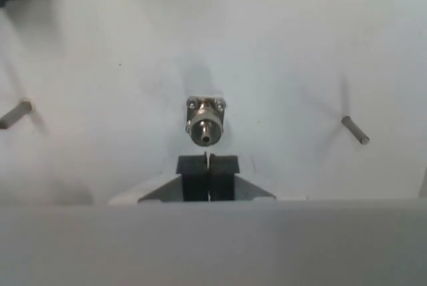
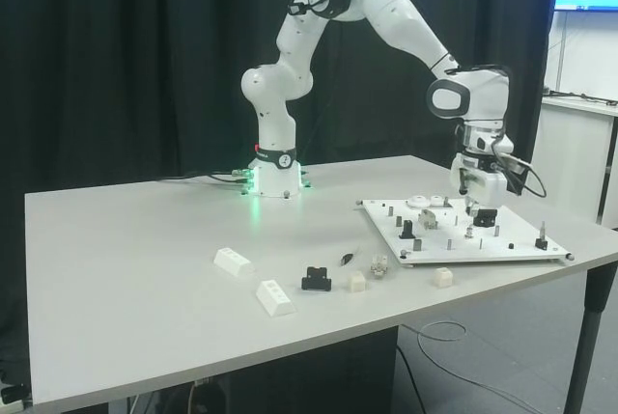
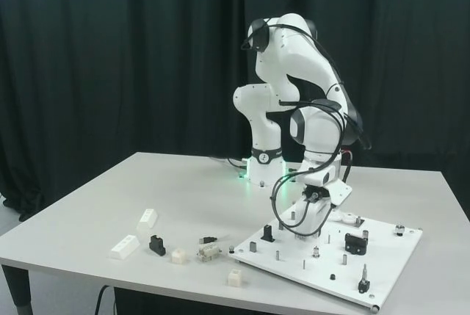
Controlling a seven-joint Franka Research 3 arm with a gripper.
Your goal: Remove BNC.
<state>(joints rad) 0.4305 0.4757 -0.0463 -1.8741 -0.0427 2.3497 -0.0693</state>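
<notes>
We saw the white robot arm (image 2: 386, 18) reach over from its base on the grey table (image 2: 145, 240) and hang above the white board (image 2: 521, 250) that lay on the table at about 3 o'clock from the base in the first room view. In the wrist view, the gripper (image 1: 207, 164) had its two black fingers (image 1: 193, 174) squeezed together, with only a thin line between them, and they held nothing. The plug (image 1: 205, 121), a small metal round piece on a square plate with little screws at the corners, stood on the board just ahead of the fingertips, close to them but not touching. In the first room view the plug (image 2: 469, 232) sat under the gripper (image 2: 472, 205). In the second room view the gripper (image 3: 306, 231) hung low over the middle of the board (image 3: 389, 274). Thin metal pins (image 1: 355, 130) stuck up from the board well apart from the plug, one on each side. On the bare table, at about 9 o'clock from the board in the first room view, lay two white blocks (image 2: 275, 297), a small black part (image 2: 316, 280) and a few other small pieces; we could not tell what those were.
</notes>
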